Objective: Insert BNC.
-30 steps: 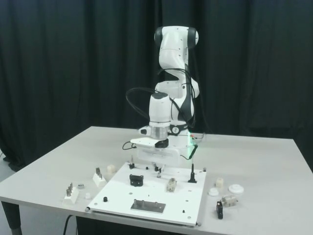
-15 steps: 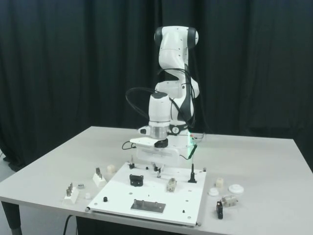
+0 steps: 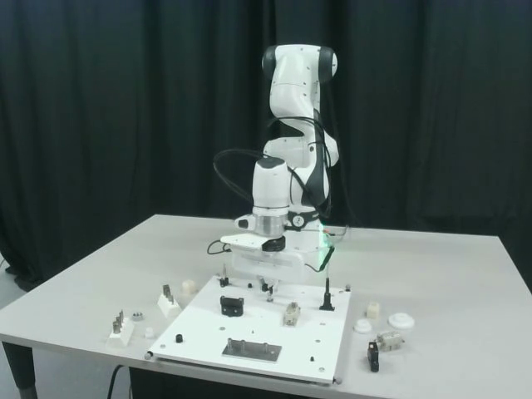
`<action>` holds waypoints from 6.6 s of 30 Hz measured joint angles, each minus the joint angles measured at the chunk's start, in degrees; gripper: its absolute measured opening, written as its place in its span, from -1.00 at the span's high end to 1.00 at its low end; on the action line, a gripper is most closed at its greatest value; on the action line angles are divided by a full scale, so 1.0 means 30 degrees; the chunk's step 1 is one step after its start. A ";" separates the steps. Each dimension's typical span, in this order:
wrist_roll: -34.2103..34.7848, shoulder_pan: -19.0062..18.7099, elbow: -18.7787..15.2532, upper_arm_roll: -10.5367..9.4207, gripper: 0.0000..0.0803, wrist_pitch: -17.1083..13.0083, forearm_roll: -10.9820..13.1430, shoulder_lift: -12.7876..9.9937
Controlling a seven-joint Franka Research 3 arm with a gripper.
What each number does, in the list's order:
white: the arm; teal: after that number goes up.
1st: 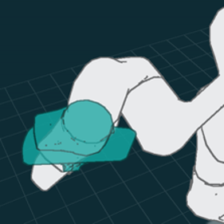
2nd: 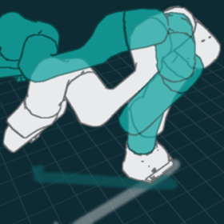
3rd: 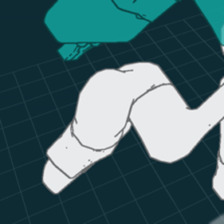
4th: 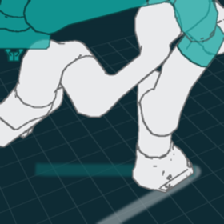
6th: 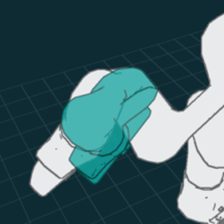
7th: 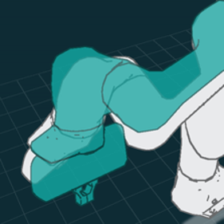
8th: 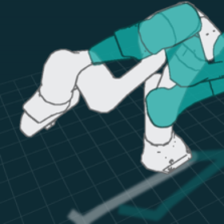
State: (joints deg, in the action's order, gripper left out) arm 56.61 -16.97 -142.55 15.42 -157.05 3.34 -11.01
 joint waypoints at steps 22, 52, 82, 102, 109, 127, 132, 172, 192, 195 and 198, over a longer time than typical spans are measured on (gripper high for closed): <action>0.0103 -0.0021 -0.0003 -0.0014 0.69 -0.0023 0.0000 0.0000; 0.0105 -0.0025 -0.0009 -0.0025 0.69 -0.0442 0.0000 -0.0223; -0.2877 -0.0038 -0.0010 -0.0074 0.69 -0.0441 -0.0114 -0.0216; -0.5554 -0.0038 -0.0010 -0.0080 0.69 -0.0440 0.0137 -0.0216; -0.6591 -0.0038 -0.0010 -0.0087 0.69 -0.0440 0.0183 -0.0215; -1.0456 -0.0038 -0.0009 -0.0124 0.69 -0.0433 0.0184 -0.0216; -1.1055 -0.0038 -0.0009 -0.0129 0.69 -0.0430 0.0184 -0.0216; -2.0036 -0.0038 -0.0009 -0.0184 0.69 -0.0269 0.0184 -0.0179; -2.2780 0.0045 -0.0009 -0.0165 0.69 -0.0166 0.1899 -0.0146; -2.2918 0.0041 -0.0009 -0.0165 0.69 -0.0166 0.1898 -0.0147; -2.3415 0.0036 -0.0009 -0.0170 0.69 -0.0166 0.1897 -0.0150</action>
State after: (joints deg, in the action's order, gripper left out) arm -13.63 -16.86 -142.58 14.91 -157.55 9.03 -11.46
